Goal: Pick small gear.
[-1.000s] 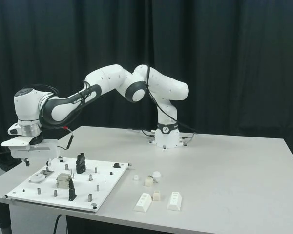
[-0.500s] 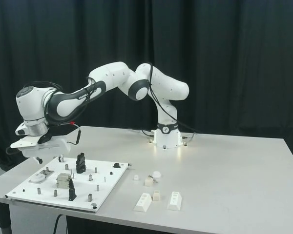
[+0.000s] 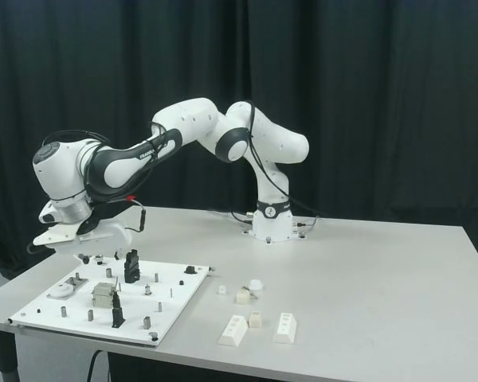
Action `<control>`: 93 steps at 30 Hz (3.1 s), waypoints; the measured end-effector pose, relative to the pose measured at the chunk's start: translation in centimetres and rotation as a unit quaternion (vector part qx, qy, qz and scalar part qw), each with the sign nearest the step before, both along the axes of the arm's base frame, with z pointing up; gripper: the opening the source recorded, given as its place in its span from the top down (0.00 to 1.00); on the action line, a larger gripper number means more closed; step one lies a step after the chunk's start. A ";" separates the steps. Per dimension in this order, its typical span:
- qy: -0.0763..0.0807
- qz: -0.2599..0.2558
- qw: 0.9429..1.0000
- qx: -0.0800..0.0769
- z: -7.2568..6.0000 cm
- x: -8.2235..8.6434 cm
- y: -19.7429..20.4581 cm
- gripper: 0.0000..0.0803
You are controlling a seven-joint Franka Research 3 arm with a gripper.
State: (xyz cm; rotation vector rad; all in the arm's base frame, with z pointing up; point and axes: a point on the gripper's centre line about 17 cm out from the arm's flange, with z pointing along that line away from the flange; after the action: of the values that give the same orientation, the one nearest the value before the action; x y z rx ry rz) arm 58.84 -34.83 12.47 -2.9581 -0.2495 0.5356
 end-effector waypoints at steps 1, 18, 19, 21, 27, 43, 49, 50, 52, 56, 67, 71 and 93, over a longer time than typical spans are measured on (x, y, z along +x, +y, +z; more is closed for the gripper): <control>0.004 -0.001 1.000 0.001 0.0 -0.1 0.3 0.00; 0.071 -0.022 0.997 0.017 0.0 -2.8 4.9 0.00; 0.075 -0.024 0.997 0.018 0.0 -3.0 5.1 0.00; 0.082 -0.027 0.996 0.019 0.0 -3.4 5.7 0.00; 0.101 -0.037 0.994 0.018 0.1 -4.5 7.4 0.00; 0.092 -0.035 0.995 0.009 -0.1 -5.2 11.2 0.00; 0.076 -0.039 0.996 0.004 -0.1 -5.2 12.5 0.00; 0.074 -0.040 0.996 0.003 -0.2 -5.2 12.7 0.00; 0.069 -0.042 0.997 0.001 -0.2 -5.3 13.2 0.00; 0.060 -0.052 0.997 -0.005 -0.4 -5.4 14.1 0.00; 0.030 -0.110 0.993 -0.032 -1.4 -6.0 17.0 0.00; 0.015 -0.123 0.992 -0.039 -1.7 -6.2 18.0 0.00; -0.052 -0.192 0.978 -0.068 -2.8 -6.8 22.7 0.00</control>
State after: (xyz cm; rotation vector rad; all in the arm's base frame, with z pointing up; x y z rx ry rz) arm 52.08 -12.15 9.66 -3.0514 0.3588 0.3601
